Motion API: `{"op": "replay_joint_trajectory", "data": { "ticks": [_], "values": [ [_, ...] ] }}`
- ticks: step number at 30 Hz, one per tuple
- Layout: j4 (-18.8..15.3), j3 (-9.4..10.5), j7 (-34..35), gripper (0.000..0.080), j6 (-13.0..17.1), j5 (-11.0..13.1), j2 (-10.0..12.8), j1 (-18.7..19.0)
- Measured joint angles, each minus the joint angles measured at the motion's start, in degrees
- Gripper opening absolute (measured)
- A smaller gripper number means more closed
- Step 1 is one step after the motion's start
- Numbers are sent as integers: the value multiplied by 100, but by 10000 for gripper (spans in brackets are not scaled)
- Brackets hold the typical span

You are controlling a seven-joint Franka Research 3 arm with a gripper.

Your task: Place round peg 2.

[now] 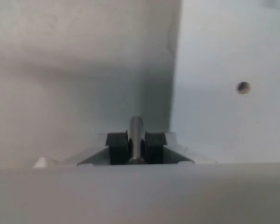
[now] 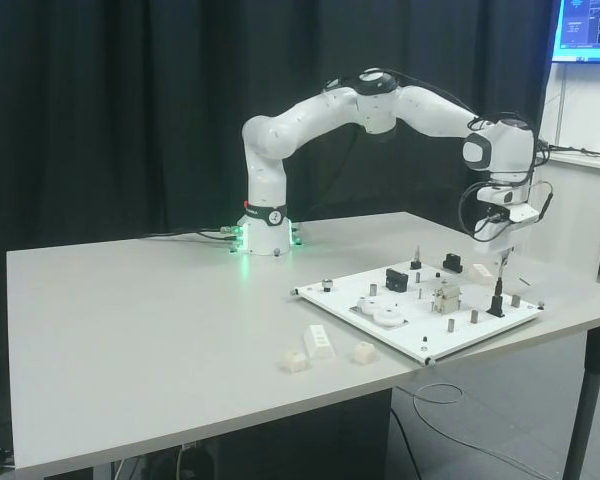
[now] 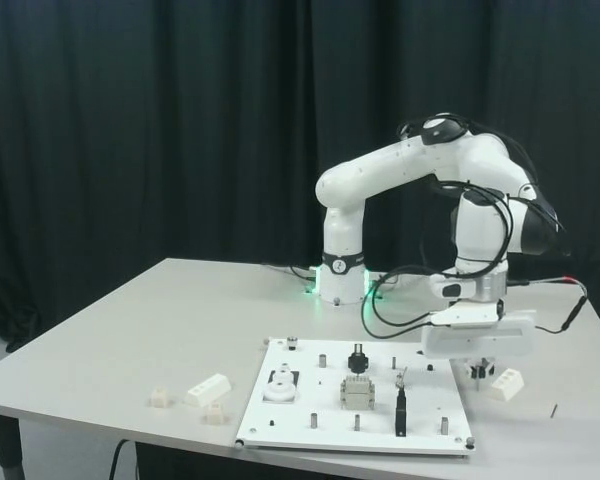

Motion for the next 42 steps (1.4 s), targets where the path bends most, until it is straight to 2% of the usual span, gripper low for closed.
{"op": "replay_joint_trajectory", "data": {
  "ticks": [14, 31, 42],
  "values": [
    [38, 358, 187, 73, 566, -7, -11, 90],
    [71, 642, 218, 72, 938, -20, -37, 91],
    [87, 742, 218, 72, 1048, -21, -70, 89]
  ]
}}
